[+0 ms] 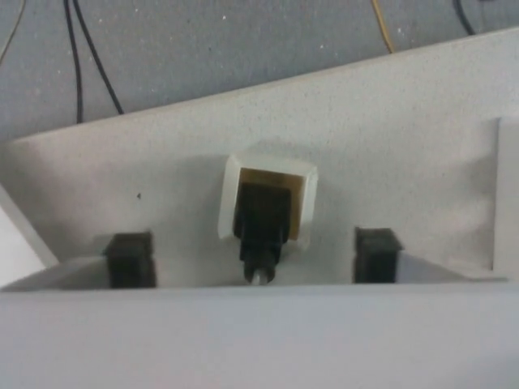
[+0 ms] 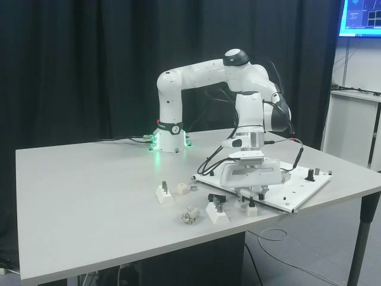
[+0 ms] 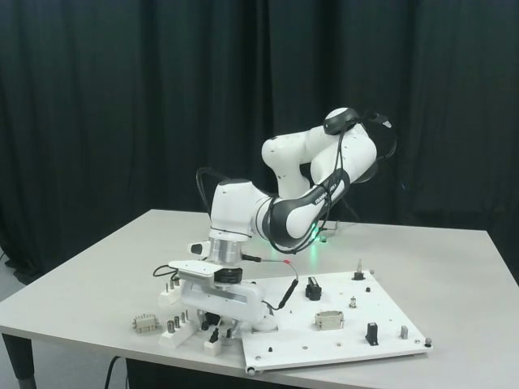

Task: Pick USB.

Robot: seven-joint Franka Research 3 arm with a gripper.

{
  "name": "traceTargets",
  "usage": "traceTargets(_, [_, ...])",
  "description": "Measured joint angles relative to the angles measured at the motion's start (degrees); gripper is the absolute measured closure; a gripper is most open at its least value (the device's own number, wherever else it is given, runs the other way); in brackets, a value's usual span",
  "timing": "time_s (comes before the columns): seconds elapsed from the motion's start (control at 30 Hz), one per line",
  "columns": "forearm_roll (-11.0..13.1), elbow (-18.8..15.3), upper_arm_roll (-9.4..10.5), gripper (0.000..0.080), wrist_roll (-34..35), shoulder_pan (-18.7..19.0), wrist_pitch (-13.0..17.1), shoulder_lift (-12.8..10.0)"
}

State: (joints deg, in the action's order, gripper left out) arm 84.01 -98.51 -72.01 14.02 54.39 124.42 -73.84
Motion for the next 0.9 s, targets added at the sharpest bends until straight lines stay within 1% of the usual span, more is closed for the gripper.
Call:
traceTargets(0.13, [0.0, 0.16, 0.0, 0.0198, 0.1, -0.14, 0.03, 0.0])
traceTargets(0.17, [0.0, 0.19, 0.0, 0.0362, 0.19, -0.17, 0.03, 0.0])
traceTargets(0.33, [0.0, 0.26, -0.01, 0.0362, 0.41, -0.27, 0.04, 0.0])
traceTargets(0.37, [0.0, 0.27, -0.01, 0.053, 0.43, -0.29, 0.04, 0.0])
traceTargets(0.53, [0.0, 0.3, -0.05, 0.053, 0.62, -0.34, 0.04, 0.0])
traceTargets(0.57, [0.0, 0.3, -0.05, 0.0709, 0.65, -0.35, 0.04, 0.0])
traceTargets(0.9, [0.0, 0.31, -0.43, 0.0712, 1.02, -0.42, 0.03, 0.02])
